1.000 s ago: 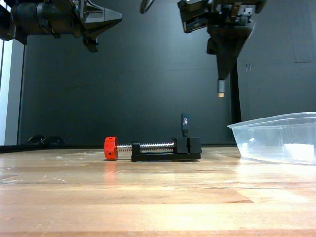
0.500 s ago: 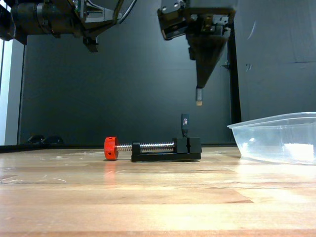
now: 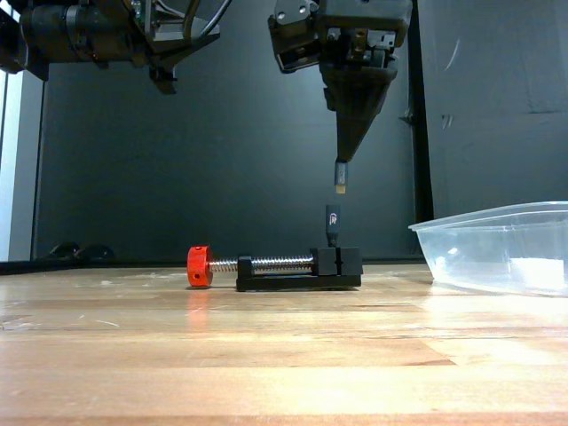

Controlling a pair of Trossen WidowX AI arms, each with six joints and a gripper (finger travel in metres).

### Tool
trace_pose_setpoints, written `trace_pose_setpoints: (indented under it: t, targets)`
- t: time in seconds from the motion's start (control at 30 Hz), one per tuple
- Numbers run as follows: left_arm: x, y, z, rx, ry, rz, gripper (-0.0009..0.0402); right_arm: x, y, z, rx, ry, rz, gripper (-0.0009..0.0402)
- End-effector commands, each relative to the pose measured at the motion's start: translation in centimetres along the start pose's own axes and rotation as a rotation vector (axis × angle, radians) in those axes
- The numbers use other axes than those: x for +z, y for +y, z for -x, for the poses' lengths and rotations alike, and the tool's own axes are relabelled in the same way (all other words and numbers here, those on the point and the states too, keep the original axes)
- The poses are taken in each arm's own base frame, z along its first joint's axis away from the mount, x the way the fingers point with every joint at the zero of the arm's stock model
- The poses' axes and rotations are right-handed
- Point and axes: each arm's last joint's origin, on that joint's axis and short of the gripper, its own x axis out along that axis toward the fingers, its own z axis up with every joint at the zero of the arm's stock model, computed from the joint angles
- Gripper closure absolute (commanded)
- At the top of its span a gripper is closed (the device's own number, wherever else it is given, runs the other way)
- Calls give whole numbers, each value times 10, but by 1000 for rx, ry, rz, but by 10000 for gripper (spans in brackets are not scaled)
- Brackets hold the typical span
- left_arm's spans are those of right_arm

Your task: Pick the USB-C connector and install on taskboard

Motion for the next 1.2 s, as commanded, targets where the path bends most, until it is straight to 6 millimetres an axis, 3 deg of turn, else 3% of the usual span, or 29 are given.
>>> trace_pose_setpoints:
  t: [0.03, 1.2]
  targets:
    - [0, 0, 0, 0, 0, 0, 393, 4, 2, -2, 3, 3, 6, 393]
    - [0, 0, 0, 0, 1, 0, 393, 5, 1, -10, -7, 5, 19, 393]
